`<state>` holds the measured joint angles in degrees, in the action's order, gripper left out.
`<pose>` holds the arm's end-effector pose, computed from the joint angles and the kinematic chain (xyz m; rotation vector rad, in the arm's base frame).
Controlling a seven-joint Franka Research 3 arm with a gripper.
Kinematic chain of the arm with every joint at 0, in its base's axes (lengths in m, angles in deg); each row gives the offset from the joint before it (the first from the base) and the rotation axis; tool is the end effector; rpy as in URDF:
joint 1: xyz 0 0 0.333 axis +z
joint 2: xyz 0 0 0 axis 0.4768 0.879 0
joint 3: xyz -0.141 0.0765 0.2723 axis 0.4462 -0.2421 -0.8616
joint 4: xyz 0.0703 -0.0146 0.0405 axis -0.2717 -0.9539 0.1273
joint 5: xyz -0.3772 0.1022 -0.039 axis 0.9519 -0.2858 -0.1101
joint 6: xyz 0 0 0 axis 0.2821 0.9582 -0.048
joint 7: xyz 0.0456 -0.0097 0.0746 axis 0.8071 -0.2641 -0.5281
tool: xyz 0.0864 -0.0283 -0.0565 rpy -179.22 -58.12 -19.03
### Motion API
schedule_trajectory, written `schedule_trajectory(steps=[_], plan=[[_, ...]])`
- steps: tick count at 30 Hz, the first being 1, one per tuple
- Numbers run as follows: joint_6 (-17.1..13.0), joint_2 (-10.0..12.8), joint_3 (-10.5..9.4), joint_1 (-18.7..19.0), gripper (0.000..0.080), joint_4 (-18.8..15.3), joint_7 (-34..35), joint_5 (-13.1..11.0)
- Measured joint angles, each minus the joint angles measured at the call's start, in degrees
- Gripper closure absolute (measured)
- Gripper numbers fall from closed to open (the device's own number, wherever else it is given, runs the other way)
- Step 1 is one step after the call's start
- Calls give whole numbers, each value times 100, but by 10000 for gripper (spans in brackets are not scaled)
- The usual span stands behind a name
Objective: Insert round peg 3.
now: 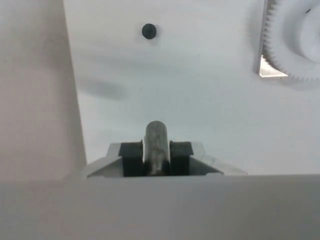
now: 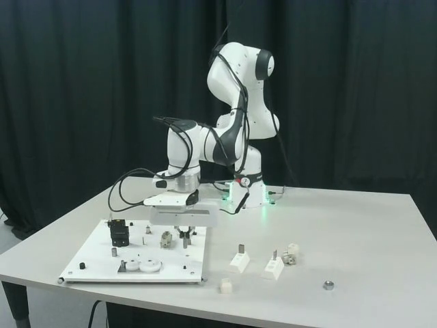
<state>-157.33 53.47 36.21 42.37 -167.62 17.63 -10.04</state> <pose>0.5988 -0.0724 0.2709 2.9434 -0.8320 -0.0683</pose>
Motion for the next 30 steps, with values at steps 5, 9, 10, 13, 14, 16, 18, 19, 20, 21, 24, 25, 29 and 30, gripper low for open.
schedule_trajectory(steps=[5,9,10,13,14,16,18,19,20,21,24,25,29,30], plan=[[-26,58,0,-58,695,-1,-98,-70],[-49,102,0,-110,695,-3,-180,-104],[-55,113,-1,-122,695,-3,-199,-111],[-72,152,-6,-157,695,-4,-249,-151],[-78,165,-6,-166,695,-4,-266,-174],[-88,190,-7,-181,695,-5,-302,-218],[-101,217,-8,-193,695,-6,-344,-266],[-106,229,-8,-197,695,-7,-362,-295],[-110,240,-8,-200,695,-9,-384,-321],[-113,251,-9,-203,695,-11,-412,-340],[-120,287,-10,-206,695,-14,-459,-390],[-121,299,-11,-206,695,-16,-462,-406],[-124,333,-20,-206,695,-28,-463,-435],[-124,338,-22,-206,695,-30,-463,-438]])
